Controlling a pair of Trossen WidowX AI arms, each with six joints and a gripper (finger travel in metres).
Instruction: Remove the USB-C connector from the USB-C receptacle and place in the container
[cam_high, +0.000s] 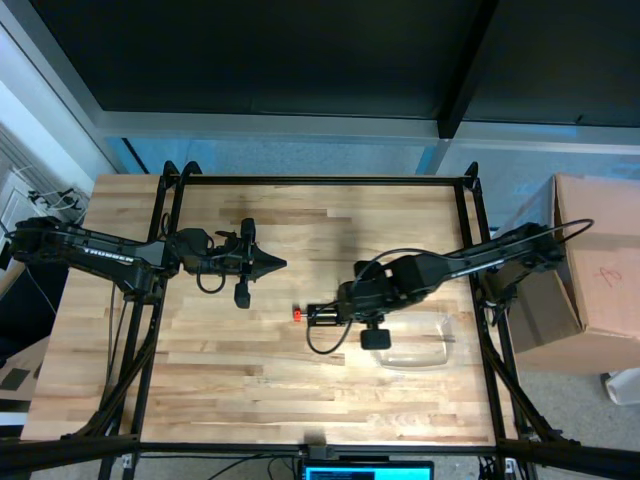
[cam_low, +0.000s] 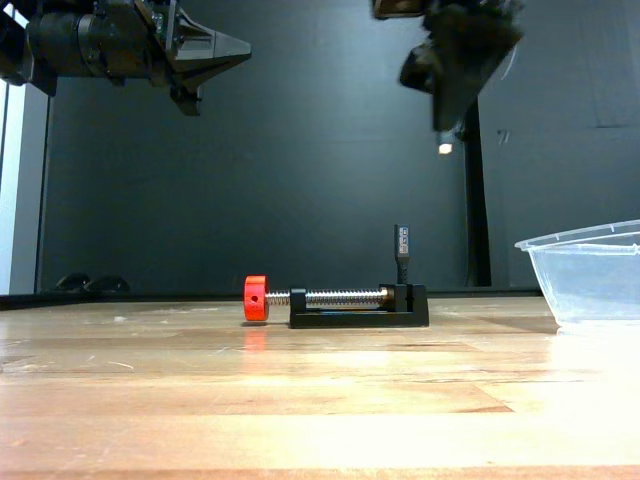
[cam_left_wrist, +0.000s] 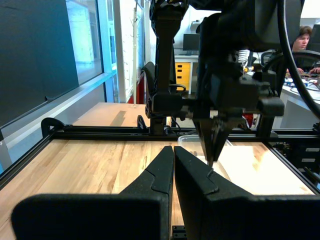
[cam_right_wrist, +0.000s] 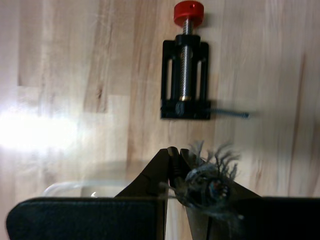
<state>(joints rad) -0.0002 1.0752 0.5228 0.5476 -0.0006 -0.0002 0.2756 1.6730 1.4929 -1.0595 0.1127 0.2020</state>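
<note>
1. The right hand (cam_low: 445, 125) hangs high over the worktop (cam_low: 300, 400), fingers pointing down and closed on the USB-C connector (cam_low: 445, 148). In the low view only its bright metal tip shows below the fingertips.
2. The connector is clear of its seat. The USB-C receptacle (cam_low: 402, 248) stands upright with nothing in it, held in the small clamp (cam_low: 360, 318) with the red knob (cam_low: 256, 298), well below the held part.
3. In the low view the connector sits between the receptacle and the container (cam_low: 580, 237), nearer the receptacle. The container rests on the worktop near the clamp.
4. The left hand (cam_high: 272, 264) hovers well apart on the left side, high above the worktop, its 2 fingers pressed together on nothing.
5. Handling, as a judgement: the plug looks small, light and rigid, with a smooth shell that could slip. The frayed cable stub (cam_right_wrist: 210, 186) beside the fingers is soft and offers no firm hold, so the flat sides of the moulded body are the place to grip. Being so light, it may bounce or cling on release, so a low drop inside the container walls seems wise.
</note>
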